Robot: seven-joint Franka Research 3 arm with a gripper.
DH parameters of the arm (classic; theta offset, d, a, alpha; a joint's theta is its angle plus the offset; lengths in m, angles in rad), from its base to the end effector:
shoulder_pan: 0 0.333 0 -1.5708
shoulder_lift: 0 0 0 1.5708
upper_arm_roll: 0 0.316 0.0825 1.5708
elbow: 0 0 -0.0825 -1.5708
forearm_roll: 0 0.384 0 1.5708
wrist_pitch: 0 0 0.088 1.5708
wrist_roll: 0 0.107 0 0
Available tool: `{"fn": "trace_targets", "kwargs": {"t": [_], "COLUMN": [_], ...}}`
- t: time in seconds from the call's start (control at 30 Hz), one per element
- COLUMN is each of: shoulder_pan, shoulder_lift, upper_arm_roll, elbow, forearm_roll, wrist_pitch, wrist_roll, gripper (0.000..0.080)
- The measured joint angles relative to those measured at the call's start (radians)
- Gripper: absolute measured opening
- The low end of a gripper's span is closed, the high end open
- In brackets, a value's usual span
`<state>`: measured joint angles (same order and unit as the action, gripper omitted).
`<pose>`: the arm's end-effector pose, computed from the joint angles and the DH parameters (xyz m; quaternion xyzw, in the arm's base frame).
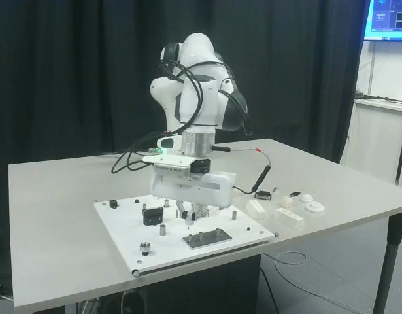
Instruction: Place small gear.
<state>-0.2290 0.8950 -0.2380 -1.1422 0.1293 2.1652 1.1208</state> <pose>0.7230 -0.2929 0.2835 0.7114 -0.6980 0.0816 0.0072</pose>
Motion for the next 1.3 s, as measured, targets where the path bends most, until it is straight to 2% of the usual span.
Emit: {"fn": "trace_targets", "kwargs": {"t": [1.3], "shoulder_pan": [0.003], "shoulder_lift": [0.000], "upper_arm_roll": [0.000], "elbow": [0.002], "forearm_roll": [0.000], "wrist_pitch": [-0.003], "wrist_roll": [-0.046], "gripper": [0.0143]}}
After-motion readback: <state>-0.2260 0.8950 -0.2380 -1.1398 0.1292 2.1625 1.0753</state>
